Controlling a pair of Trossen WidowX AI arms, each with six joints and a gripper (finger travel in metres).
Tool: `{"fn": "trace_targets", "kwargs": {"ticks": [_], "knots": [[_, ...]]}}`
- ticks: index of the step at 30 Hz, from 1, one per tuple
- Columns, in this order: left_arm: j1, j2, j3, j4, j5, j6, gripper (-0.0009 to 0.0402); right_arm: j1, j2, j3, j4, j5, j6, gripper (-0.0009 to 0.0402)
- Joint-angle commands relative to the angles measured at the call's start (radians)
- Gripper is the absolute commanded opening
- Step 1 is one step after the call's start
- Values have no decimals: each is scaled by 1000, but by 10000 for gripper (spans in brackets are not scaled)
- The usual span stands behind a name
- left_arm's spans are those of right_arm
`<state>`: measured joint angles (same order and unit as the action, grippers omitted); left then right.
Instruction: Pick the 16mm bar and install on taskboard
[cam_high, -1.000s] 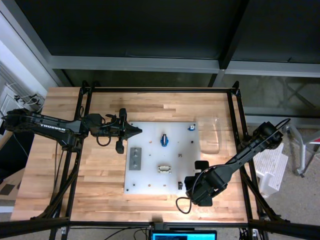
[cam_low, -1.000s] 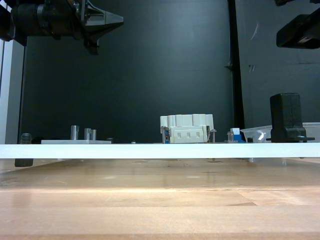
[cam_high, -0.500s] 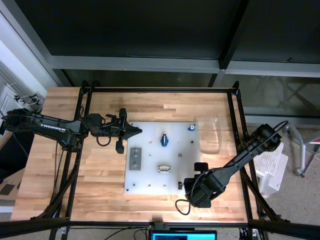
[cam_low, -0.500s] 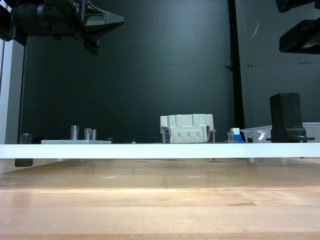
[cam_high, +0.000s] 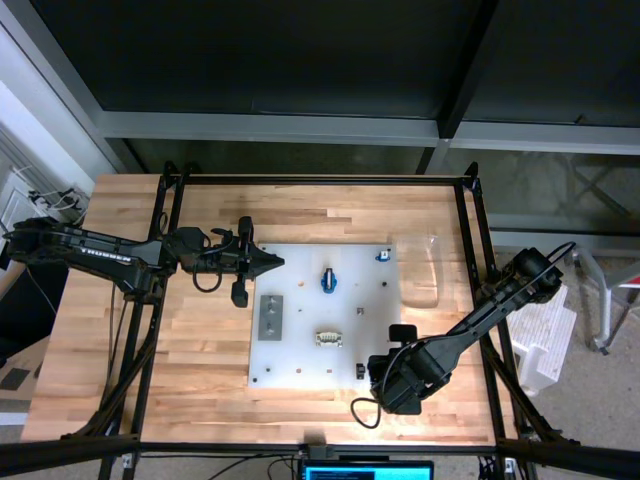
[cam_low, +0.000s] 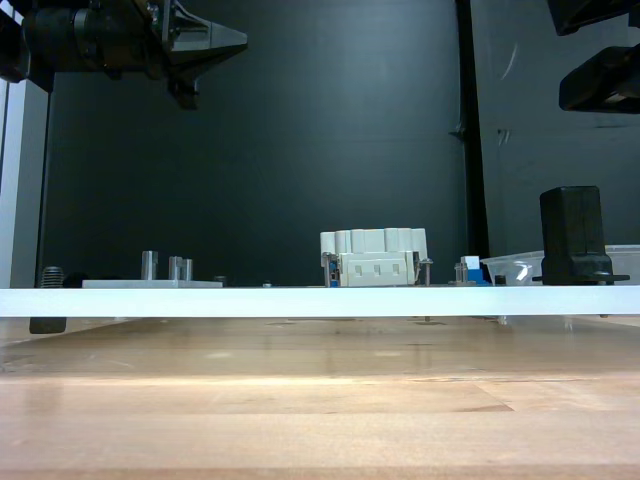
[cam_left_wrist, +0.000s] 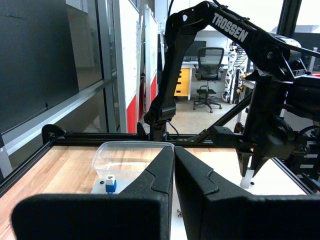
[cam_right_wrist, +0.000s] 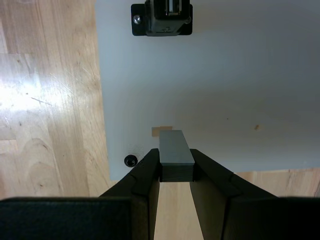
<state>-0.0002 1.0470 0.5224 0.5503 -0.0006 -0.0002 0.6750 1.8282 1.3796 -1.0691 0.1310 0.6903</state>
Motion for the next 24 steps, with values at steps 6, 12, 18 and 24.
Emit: {"fn": "trace_targets", "kwargs": {"ticks": [6, 12, 18, 24], "knots": [[0, 0, 0, 0, 0, 0, 0, -1, 0, -9, 11, -1, 1, 7], [0, 0, 0, 0, 0, 0, 0, -1, 0, -17, 25, -1, 2, 7], [0, 0, 0, 0, 0, 0, 0, -1, 0, -24, 34, -1, 2, 7], [0, 0, 0, 0, 0, 0, 0, 0, 0, -28, 35, -1, 5, 7]]}}
